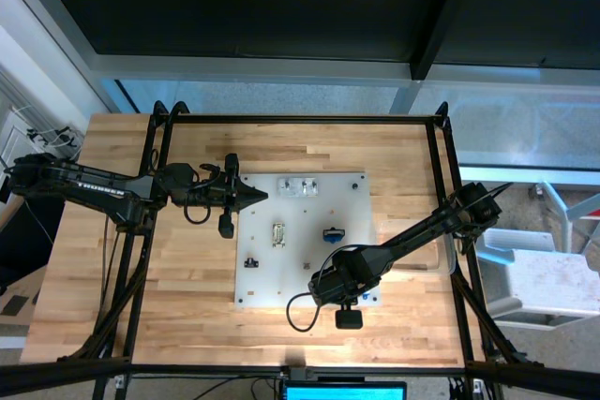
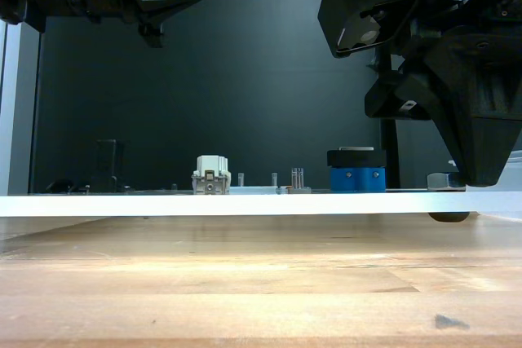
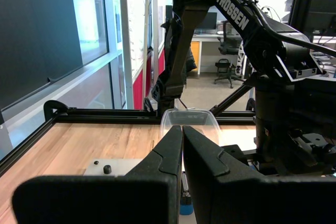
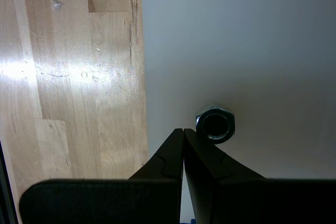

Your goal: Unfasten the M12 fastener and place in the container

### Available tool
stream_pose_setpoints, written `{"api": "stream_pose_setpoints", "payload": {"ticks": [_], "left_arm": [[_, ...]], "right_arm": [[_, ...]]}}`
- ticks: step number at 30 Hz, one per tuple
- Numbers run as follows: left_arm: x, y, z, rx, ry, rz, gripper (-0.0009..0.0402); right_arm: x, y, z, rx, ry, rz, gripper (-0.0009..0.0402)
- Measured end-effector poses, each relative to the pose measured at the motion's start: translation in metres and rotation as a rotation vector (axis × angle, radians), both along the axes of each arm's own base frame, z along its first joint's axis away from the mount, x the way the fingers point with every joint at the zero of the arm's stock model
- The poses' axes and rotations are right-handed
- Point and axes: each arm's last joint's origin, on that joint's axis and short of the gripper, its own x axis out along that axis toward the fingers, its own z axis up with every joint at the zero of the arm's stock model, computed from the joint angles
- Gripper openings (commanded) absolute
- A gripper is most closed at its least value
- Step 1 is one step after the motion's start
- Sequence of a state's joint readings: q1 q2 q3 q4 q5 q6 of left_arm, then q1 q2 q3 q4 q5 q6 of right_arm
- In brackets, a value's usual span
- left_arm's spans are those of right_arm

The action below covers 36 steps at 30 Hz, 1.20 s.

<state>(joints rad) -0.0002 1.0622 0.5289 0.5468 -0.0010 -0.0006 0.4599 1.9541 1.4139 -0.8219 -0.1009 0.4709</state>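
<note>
Right gripper (image 4: 184,132) points straight down over the near right part of the white board (image 4: 262,35), close to where the board meets the wooden tabletop (image 4: 68,77). Its jaws are pressed together w/ nothing between them. The M12 nut (image 4: 215,123), small, silver and hex-shaped w/ a dark centre, sits on the board just beside the fingertips and outside the jaws. The dark centre suggests it is on its stud, but the views don't settle that. The container (image 3: 197,121), a clear shallow tray, shows in the left wrist view beyond the left gripper (image 3: 182,129), near the right arm's base. It is well apart from the nut. The left gripper hangs above the board's far left side, jaws closed and empty, taking no part.

Judged step: get a grip on the nut to unscrew it. To do it well:
- Open the jaws wider than the nut.
- Shift sideways till the nut is centred between the fingers.
- Drop low enough to catch the hex flats, not the top rim.
- Close squarely on two opposite flats, then turn about the stud's axis w/o side pull, so the fingers don't slip.
</note>
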Motion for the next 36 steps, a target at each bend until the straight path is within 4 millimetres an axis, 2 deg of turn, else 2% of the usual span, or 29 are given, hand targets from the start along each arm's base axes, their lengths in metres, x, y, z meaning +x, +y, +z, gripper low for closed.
{"api": "stream_pose_setpoints", "payload": {"ticks": [15,16,20,22,29,36], "left_arm": [[0.0,0.0,0.0,0.0,0.0,0.0,0.0],[0.0,0.0,0.0,0.0,0.0,0.0,0.0],[0.0,0.0,0.0,0.0,0.0,0.0,0.0],[0.0,0.0,0.0,0.0,0.0,0.0,0.0],[0.0,0.0,0.0,0.0,-0.001,-0.001,0.0],[0.0,0.0,0.0,0.0,0.0,-0.001,0.0]], "right_arm": [[-0.001,-0.001,0.0,-0.015,0.008,-0.024,0.0],[-0.001,-0.002,0.0,-0.042,0.006,-0.033,0.0],[-0.006,-0.013,0.006,-0.327,-0.034,-0.187,0.0],[-0.006,-0.017,0.012,-0.37,-0.039,-0.206,0.0],[-0.006,-0.013,0.015,-0.325,-0.03,-0.198,0.0],[-0.004,-0.004,0.015,-0.106,0.018,-0.154,0.0]]}}
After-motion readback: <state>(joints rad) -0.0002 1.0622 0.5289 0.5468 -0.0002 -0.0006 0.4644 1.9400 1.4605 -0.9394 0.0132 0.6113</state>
